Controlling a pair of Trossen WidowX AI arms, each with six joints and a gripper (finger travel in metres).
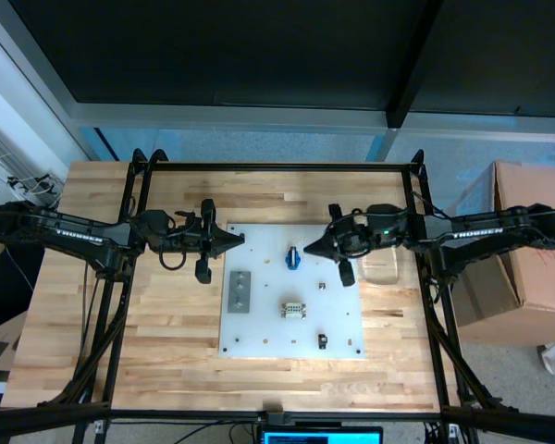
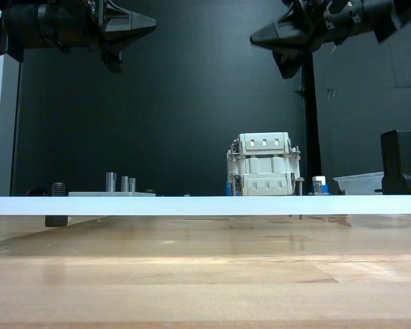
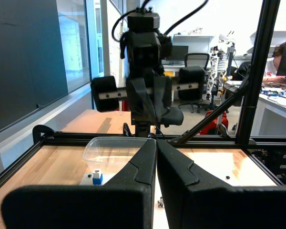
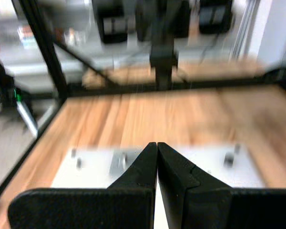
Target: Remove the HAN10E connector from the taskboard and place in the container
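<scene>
I see the connector (image 1: 295,310) upright in its seat on the white board (image 1: 259,333) — left claw (image 1: 242,239) and right claw (image 1: 306,252) hover above, both clenched, empty

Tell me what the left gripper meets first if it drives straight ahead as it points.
Likely the right gripper, facing the left gripper across a gap, both shut, high above the taskboard. The HAN10E connector sits seated well below that line.
</scene>
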